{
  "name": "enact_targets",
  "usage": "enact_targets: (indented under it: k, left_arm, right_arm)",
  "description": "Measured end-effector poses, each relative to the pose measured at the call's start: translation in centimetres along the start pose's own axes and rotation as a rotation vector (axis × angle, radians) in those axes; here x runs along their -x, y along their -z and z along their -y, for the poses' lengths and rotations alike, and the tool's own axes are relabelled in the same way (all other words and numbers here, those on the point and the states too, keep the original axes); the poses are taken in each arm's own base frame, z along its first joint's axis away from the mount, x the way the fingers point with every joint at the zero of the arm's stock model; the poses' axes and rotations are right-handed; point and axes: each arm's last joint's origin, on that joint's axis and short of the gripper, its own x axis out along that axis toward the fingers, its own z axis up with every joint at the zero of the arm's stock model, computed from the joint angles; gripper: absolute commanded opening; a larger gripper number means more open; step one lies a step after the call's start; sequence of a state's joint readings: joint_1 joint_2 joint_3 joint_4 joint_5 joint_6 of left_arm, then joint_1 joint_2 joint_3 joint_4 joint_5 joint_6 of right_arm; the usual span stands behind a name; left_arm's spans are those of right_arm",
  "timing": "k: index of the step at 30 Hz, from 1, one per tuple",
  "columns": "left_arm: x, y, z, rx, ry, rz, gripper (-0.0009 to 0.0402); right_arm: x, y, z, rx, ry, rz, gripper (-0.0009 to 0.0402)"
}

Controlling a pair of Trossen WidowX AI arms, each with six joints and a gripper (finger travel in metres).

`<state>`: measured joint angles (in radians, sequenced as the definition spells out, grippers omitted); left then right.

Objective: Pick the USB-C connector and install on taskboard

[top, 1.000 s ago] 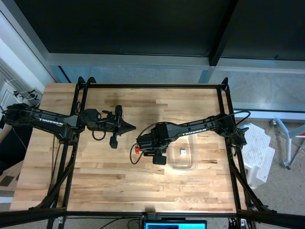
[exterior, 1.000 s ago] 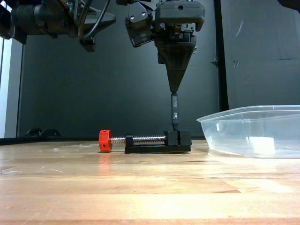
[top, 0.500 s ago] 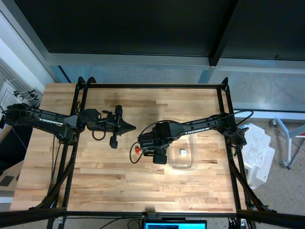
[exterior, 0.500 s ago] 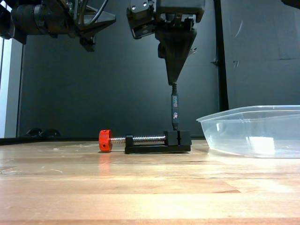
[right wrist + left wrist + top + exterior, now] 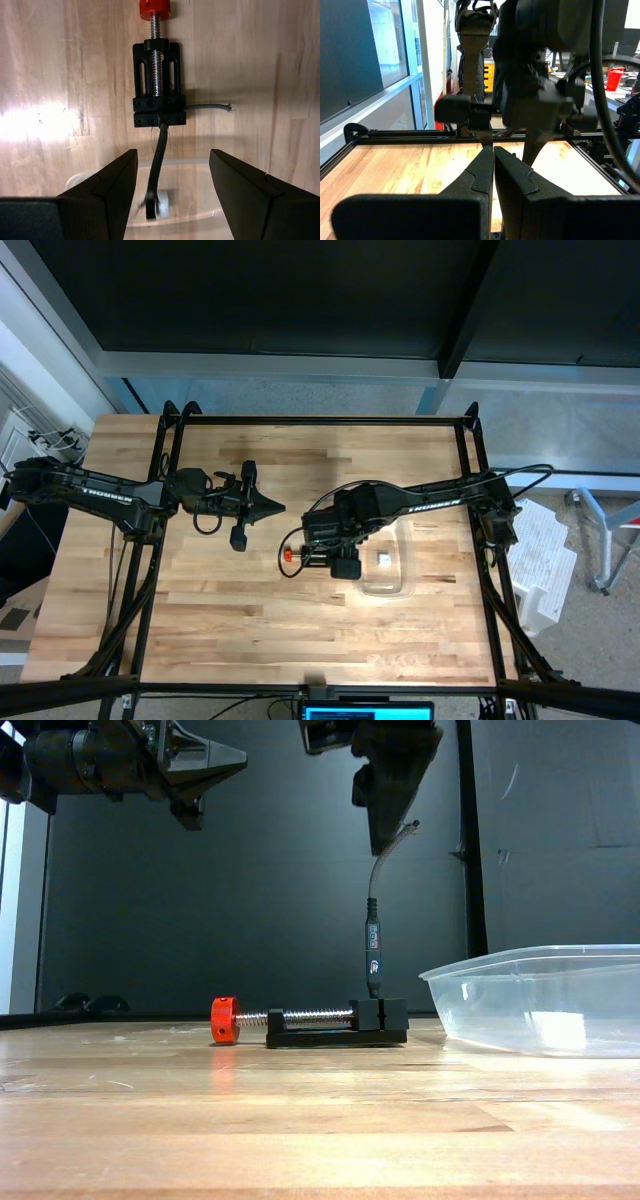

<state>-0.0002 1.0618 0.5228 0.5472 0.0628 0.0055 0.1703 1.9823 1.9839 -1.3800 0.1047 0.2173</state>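
A light wooden worktop carries everything. The black left arm reaches in from the left edge. Its left gripper hangs in the air over the left half of the worktop, with its fingers pressed together on nothing.

The black right arm reaches in from the right edge to the middle. There the right gripper hangs high above the taskboard, its fingers spread wide and holding nothing.

A clear plastic rounded tray sits on the worktop between the middle and the right edge, just beside the taskboard.

The taskboard, a small black rectangular block with a silver screw, lies flat near the middle of the worktop. Its orange-red knob points toward the left edge.

The USB-C connector, a thin dark plug on a dark cable, stands upright in the taskboard's end block nearest the tray. Its cable rises between the spread fingers and touches neither.

A small white-silver square piece lies inside the tray.
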Motion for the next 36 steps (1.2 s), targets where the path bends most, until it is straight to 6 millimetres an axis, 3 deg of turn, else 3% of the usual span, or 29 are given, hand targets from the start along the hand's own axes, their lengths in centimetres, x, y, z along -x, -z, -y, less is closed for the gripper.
enact_targets:
  k: [7, 15, 20, 31, 36]
  left_arm:
    - [0.0, 0.0, 0.0, 0.000, 0.000, 0.000, 0.0000]
    - [0.0, 0.0, 0.0, 0.000, 0.000, 0.000, 0.0000]
    - [0.0, 0.0, 0.0, 0.000, 0.000, 0.000, 0.0000]
    - [0.0, 0.0, 0.0, 0.000, 0.000, -0.001, 0.0000]
    - [0.0, 0.0, 0.0, 0.000, 0.000, 0.000, 0.0000]
  right_arm:
    - [2.9, 1.1, 0.7, 0.024, -0.013, 0.073, 0.0173]
    - [3.5, 1.7, 0.9, 0.040, -0.016, 0.096, 0.0156]
    - [4.4, 1.8, 1.2, 0.061, -0.018, 0.156, 0.0116]
    - [6.4, 5.0, 3.6, 0.059, -0.038, 0.519, 0.0002]
    - [6.3, 7.1, 4.3, 0.041, -0.045, 0.695, 0.0007]
